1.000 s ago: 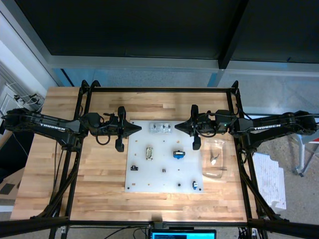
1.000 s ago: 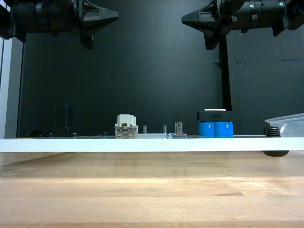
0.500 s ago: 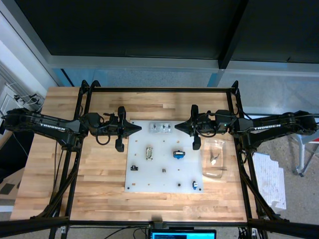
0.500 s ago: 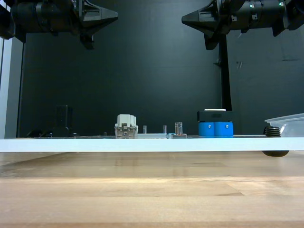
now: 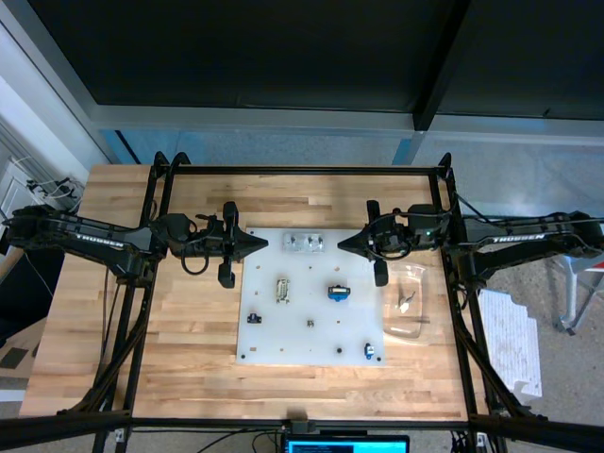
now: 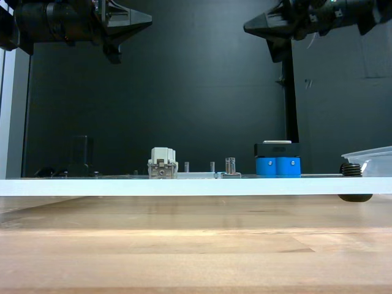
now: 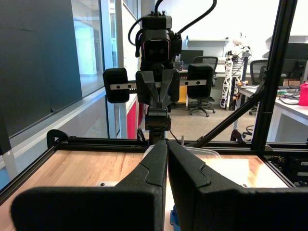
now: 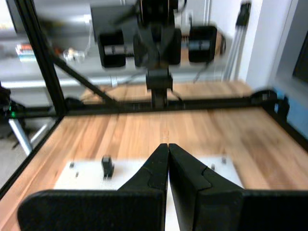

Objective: Pick the RJ45 connector and install on taskboard

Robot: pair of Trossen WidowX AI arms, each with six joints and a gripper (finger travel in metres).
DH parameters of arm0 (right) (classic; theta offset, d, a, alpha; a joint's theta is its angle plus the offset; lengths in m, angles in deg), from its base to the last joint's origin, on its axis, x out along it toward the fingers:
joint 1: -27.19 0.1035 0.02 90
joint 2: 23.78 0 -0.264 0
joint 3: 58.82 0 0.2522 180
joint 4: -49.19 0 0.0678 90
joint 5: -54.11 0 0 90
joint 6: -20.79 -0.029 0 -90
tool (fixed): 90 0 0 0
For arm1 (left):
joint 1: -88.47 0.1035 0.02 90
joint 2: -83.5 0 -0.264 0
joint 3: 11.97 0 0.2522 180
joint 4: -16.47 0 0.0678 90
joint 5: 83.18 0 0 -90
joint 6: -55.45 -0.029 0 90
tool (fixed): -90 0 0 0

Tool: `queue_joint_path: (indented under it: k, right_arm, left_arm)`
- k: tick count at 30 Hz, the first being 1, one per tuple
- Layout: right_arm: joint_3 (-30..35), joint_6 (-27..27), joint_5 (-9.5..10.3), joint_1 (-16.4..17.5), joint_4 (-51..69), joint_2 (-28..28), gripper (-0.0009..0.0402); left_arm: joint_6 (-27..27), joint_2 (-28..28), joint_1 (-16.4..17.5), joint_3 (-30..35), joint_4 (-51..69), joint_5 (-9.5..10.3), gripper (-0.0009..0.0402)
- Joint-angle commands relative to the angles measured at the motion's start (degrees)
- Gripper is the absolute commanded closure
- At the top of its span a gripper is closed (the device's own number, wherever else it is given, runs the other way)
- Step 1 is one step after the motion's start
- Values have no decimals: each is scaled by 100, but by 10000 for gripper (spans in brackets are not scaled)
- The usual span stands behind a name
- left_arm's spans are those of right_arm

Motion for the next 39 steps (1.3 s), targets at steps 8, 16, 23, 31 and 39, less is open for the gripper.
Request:
queue_joint_path:
  k: [8, 16, 23, 31, 39]
  right_arm:
    - [708, -221, -4, 17, 2411, 372, 393]
    - [1414, -223, -7, 28, 4406, 413, 393]
    - [1759, -216, -7, 42, 5611, 597, 393]
    - [1762, -485, -31, 68, 6819, 966, 393]
    - [1762, -748, -328, 387, 7681, 1054, 393]
  left_arm:
    - [0, 0, 0, 0, 0, 0, 393]
    - [0, 0, 0, 0, 0, 0, 393]
    - [0, 2, 0, 0, 0, 0, 393]
    - [0, 2, 0, 0, 0, 0, 393]
    - [0, 2, 2, 0, 0, 0, 393]
